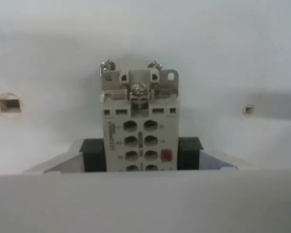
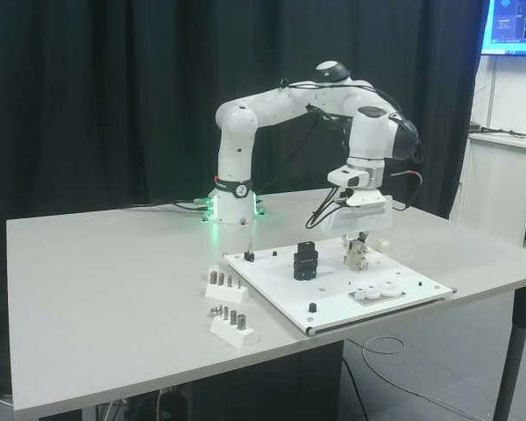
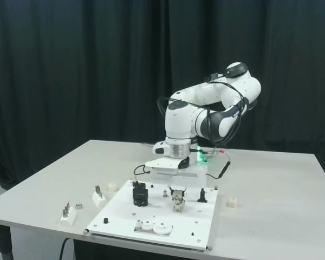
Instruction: Insert waterproof.
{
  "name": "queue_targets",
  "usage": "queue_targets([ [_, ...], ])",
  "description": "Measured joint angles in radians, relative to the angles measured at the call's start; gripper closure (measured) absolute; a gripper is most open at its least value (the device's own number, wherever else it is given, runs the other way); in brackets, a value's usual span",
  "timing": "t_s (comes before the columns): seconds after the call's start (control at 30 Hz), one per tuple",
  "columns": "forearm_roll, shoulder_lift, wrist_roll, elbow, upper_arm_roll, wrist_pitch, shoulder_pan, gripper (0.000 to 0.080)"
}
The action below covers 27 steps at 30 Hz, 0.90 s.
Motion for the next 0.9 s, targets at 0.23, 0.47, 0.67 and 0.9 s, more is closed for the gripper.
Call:
queue_targets([
  [0.23,0.011,0.000,0.000,-0.001,-0.003,-0.014,-0.003,0.0493],
  [0.47,0.013,-0.001,-0.007,0.000,-0.004,-0.021,-0.002,0.0493],
  [0.67,0.013,0.000,-0.007,0.000,-0.004,-0.020,0.001,0.0493],
  [0.9,0.011,0.004,-0.015,0.000,-0.003,-0.009,0.003,0.0493],
])
